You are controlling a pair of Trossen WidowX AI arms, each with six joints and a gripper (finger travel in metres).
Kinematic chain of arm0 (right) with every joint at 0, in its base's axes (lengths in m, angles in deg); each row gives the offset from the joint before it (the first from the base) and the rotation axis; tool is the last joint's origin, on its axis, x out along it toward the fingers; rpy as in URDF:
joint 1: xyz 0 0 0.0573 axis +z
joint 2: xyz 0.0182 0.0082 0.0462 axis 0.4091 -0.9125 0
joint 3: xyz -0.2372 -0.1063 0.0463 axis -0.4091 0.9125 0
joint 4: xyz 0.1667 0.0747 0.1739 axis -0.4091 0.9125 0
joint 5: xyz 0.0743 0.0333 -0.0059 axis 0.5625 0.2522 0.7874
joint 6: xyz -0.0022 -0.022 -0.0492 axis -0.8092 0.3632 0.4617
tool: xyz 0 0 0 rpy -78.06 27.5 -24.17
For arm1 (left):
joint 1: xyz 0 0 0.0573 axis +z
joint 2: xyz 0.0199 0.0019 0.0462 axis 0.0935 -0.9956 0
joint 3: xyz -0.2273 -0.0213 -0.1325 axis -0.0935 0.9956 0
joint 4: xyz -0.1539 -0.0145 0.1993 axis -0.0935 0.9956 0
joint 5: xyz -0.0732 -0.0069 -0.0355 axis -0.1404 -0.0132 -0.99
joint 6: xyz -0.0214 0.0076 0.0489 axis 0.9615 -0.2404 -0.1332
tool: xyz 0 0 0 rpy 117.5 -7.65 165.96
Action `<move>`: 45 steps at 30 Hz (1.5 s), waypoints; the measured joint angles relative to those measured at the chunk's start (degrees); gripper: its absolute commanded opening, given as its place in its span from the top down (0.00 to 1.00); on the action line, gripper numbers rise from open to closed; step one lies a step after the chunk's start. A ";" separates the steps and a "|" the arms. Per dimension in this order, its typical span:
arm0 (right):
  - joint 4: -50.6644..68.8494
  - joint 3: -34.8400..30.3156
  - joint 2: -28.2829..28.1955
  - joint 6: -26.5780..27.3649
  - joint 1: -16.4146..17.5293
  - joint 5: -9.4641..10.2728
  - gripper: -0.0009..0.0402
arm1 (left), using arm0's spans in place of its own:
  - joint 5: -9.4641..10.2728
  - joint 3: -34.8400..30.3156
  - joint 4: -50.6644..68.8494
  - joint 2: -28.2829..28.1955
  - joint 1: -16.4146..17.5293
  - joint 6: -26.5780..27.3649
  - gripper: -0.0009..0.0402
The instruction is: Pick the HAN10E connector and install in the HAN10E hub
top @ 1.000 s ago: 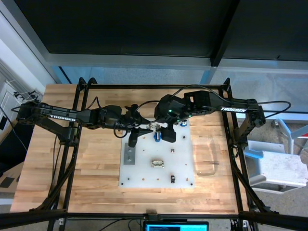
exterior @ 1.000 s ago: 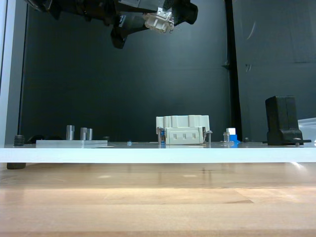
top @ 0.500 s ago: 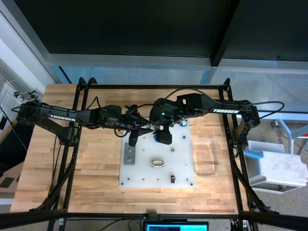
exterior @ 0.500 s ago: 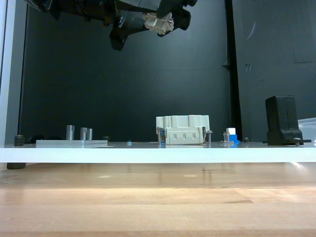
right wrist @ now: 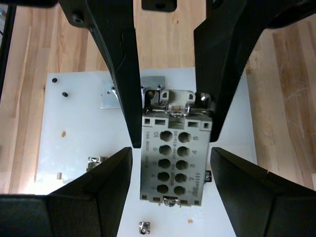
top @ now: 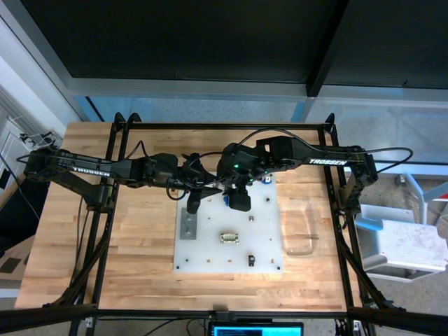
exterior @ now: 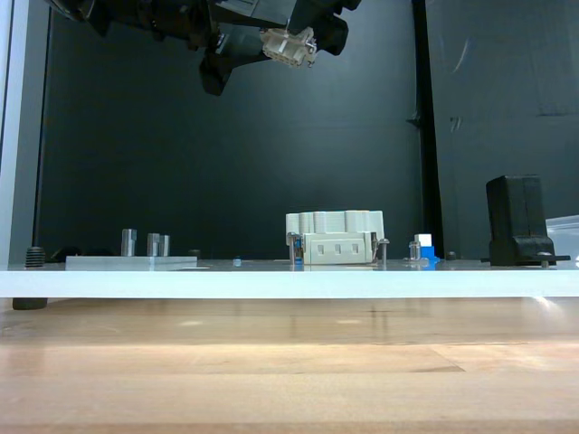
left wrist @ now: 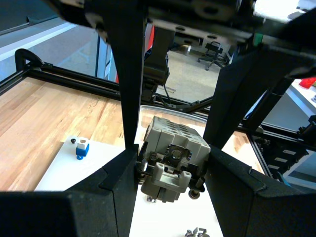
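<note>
High above the white plate (top: 210, 260), the beige-grey HAN10E connector (exterior: 288, 45) hangs where both grippers meet. My left gripper (left wrist: 173, 153) is shut on its sides near the latch end. My right gripper (right wrist: 172, 148) reaches in from the other side and stands open. Its fingers (right wrist: 106, 192) straddle the connector (right wrist: 175, 153), with a thin gap on one side. The connector's face with numbered holes is turned to the right wrist camera. The HAN10E hub (top: 228, 239) sits fixed on the plate, well below the grippers (exterior: 335, 238).
A plain grey metal block (top: 187, 225) stands at the plate's left edge. A small black part (top: 251, 261) sits near its front, and a small blue part (exterior: 423, 251) lies further back. A clear curved piece (top: 301, 231) lies on the wood to the plate's right.
My right gripper has moved left and brought its fingers around the connector held by my left gripper. The connector tipped slightly. The left arm has hardly moved.
</note>
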 measured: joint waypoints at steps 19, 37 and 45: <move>-0.50 0.00 0.07 0.15 -0.11 -0.02 0.64 | -0.02 -0.04 -0.24 0.00 -0.11 0.50 0.73; -0.15 0.00 0.11 1.03 -0.11 0.07 0.89 | -0.44 -0.04 -1.75 0.00 -0.15 -1.73 0.46; 3.28 0.04 0.13 1.33 -0.02 0.50 0.89 | -0.13 -0.09 1.86 3.06 -0.13 -3.58 0.32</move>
